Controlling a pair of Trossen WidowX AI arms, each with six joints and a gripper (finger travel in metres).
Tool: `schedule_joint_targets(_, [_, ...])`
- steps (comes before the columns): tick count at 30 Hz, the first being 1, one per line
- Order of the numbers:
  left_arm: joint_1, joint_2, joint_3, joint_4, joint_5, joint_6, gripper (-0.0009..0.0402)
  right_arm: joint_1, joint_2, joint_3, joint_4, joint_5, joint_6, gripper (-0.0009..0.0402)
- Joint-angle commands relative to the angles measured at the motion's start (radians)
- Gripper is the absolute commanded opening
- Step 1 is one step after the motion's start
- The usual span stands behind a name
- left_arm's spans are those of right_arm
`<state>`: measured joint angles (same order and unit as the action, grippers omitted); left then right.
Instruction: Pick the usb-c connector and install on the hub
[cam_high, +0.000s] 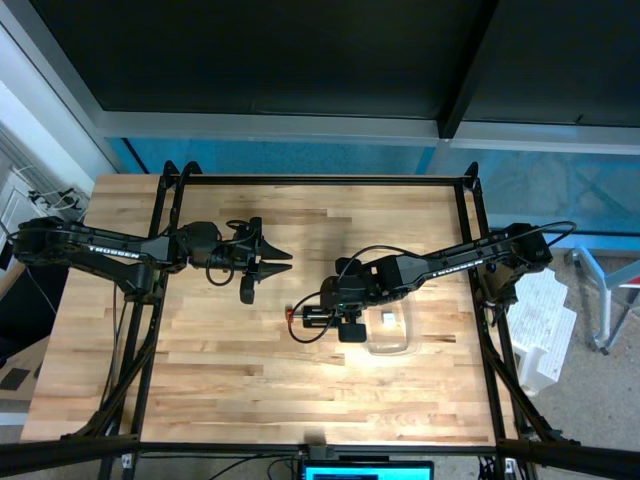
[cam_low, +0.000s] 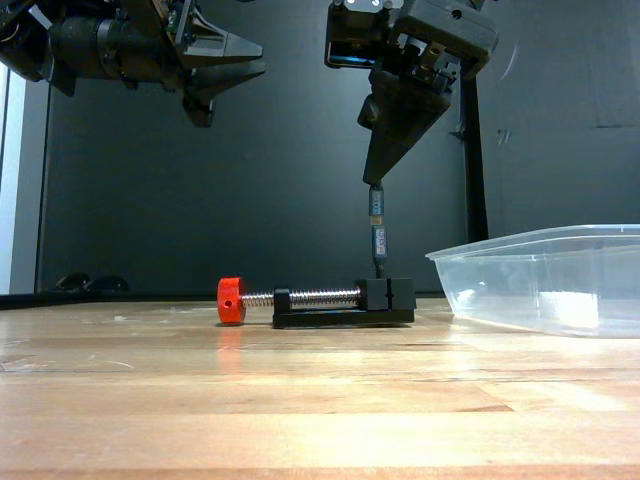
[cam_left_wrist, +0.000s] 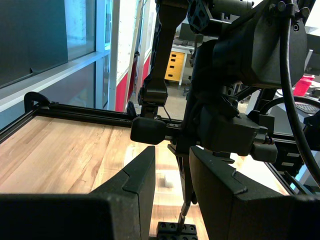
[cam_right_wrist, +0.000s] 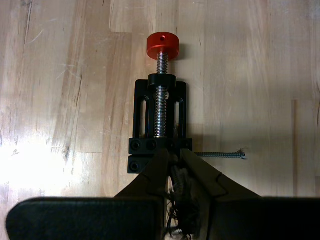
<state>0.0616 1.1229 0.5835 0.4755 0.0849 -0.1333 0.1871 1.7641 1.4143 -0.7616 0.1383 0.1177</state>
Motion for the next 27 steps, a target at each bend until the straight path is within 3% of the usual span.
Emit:
schedule_joint_targets(1, [0.0, 0.0, 0.0, 0.0, 0.0, 0.0, 0.009, 0.0, -0.001, 0.0, 0.004, -0.002, 0.001, 0.0])
schedule_joint_targets(27, [0.0, 0.0, 0.0, 0.0, 0.0, 0.0, 0.009, -0.001, -0.003, -0.016, 0.004, -0.008, 0.005, 0.0])
